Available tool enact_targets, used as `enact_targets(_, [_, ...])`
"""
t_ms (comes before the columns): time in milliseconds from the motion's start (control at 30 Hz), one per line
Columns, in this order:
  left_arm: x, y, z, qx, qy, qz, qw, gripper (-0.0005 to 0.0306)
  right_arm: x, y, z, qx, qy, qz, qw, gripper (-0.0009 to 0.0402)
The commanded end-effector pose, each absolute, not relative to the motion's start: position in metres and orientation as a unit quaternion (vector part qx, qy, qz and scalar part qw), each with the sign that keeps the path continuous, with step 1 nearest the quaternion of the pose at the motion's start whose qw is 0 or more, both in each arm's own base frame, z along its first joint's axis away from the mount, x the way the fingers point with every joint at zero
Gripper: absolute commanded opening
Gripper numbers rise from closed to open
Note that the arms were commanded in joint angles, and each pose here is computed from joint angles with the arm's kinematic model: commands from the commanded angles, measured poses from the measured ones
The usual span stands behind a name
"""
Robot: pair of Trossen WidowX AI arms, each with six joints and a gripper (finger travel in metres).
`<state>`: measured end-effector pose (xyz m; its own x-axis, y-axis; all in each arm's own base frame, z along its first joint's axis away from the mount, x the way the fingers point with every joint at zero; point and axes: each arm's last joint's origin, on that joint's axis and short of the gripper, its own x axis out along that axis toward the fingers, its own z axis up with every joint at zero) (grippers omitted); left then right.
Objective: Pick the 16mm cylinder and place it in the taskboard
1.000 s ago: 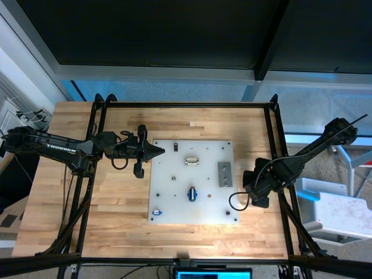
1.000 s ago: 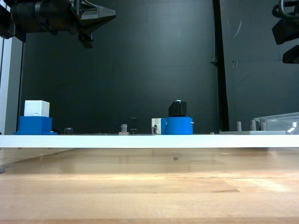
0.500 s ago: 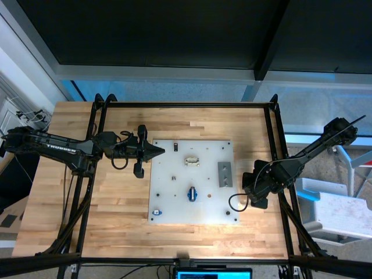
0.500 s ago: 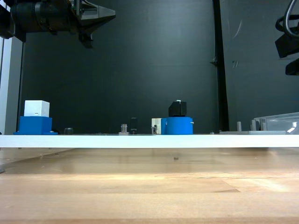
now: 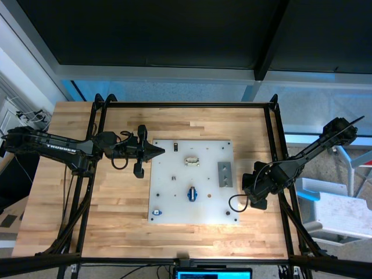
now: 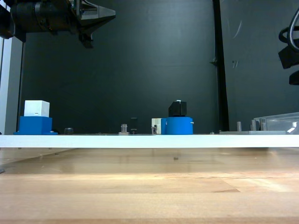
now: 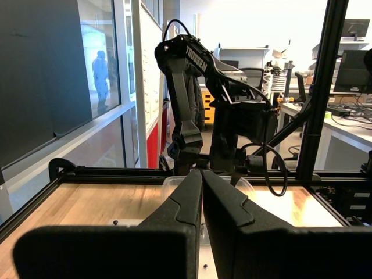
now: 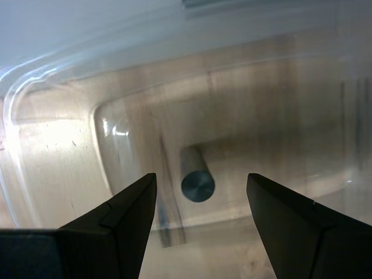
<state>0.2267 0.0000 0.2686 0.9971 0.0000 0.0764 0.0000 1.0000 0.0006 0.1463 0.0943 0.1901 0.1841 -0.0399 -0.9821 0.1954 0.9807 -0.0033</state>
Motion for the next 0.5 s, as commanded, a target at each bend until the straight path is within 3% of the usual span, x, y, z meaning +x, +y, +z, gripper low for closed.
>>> enact_targets(33, [0.2268,0.0000,0.2686,0.0005,-0.0382,0.0000,0.99927,0.0000,0.146,0.094,0.186,0.065,0.634,-0.082,0.766,0.0215])
enact_targets(500, [0.2268,0.0000,0.2686,0.0005,-0.0382,0.0000,0.99927,0.0000,0.145,0.093,0.175,0.073,0.629,-0.083,0.769,0.0215])
